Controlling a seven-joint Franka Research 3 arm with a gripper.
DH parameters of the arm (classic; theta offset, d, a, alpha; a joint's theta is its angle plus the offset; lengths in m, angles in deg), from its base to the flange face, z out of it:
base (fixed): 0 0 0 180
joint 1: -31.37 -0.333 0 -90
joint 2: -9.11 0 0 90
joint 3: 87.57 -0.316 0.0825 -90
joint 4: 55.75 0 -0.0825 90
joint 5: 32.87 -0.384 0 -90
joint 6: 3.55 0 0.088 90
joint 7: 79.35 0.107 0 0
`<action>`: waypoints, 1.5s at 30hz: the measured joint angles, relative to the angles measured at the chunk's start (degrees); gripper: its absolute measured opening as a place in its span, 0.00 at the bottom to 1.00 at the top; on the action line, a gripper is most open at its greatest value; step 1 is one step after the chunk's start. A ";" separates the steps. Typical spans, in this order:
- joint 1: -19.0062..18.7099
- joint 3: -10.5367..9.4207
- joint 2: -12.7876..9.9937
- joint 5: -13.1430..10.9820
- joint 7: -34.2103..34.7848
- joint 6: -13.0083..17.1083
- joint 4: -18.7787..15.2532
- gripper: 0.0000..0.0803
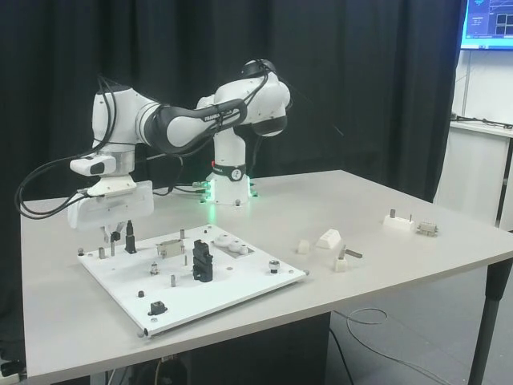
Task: Insert round peg 2.
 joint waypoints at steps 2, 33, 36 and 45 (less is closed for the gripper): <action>0.58 -0.28 0.07 0.00 0.01 -0.31 0.59 0.08; 4.88 -4.64 1.23 0.01 -0.19 -0.58 3.10 0.08; 5.01 -5.00 1.51 0.01 -0.43 -0.58 3.10 0.08; 5.13 -5.26 1.62 0.03 -0.85 -0.58 3.10 0.08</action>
